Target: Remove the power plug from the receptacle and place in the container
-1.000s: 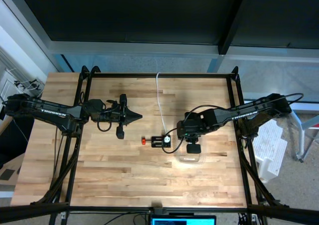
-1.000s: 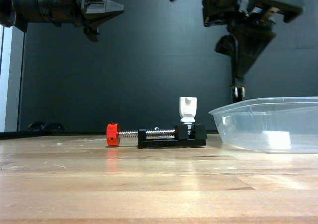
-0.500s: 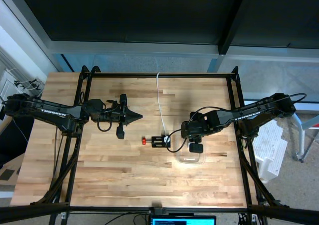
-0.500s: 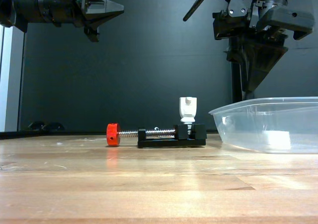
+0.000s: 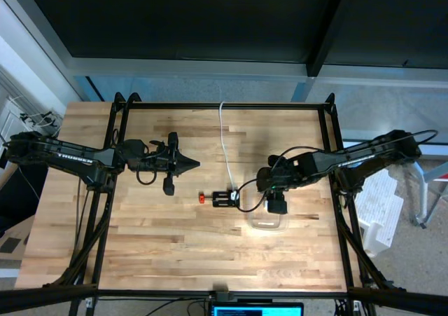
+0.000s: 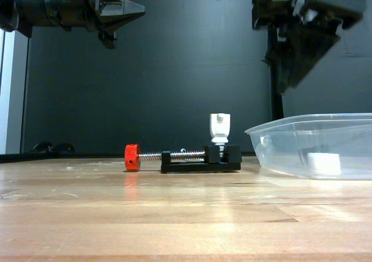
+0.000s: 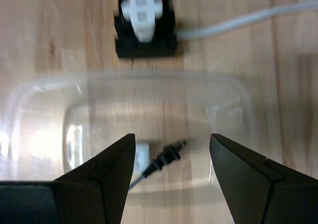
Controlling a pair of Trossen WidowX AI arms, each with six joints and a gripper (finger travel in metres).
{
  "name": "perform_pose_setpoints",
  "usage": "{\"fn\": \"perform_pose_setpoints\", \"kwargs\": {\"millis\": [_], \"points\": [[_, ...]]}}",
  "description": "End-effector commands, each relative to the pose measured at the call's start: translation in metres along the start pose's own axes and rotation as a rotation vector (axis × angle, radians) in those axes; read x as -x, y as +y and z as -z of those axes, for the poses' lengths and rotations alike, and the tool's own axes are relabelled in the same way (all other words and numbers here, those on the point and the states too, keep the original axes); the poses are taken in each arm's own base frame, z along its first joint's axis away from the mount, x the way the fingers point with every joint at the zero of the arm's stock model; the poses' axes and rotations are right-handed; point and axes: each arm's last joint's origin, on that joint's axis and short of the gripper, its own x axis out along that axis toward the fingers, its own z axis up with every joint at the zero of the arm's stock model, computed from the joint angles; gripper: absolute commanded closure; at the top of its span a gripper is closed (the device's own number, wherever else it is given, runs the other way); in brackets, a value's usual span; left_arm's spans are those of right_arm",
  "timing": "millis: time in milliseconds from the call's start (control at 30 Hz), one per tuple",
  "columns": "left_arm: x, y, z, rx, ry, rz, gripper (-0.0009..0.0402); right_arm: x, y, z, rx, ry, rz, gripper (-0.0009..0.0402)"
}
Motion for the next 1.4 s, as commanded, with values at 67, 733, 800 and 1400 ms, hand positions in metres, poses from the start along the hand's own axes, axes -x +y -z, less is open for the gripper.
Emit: {"fn": "perform_pose_setpoints", "kwargs": {"millis": [67, 733, 800, 1400], "points": [[0.000, 0.000, 0.000, 0.000, 0.000, 0.000, 0.0393, 0.016, -0.009, -0.012, 0.018, -0.186, 0.005, 0.0205], [0.000, 0.000, 0.000, 0.000, 0.000, 0.000, 0.0393, 0.052, -0.057, -0.001, -0.003, -0.884, -0.030, 0.0396], [0.000, 0.000, 0.000, 0.000, 0.000, 0.000, 0.0393, 0.051, -0.057, 0.002, 0.002, -0.937, -0.048, 0.0388], [0.000, 0.000, 0.000, 0.000, 0.000, 0.000, 0.0393, 0.033, -0.061, 0.028, -0.047, -1.124, -0.080, 0.0393]]}}
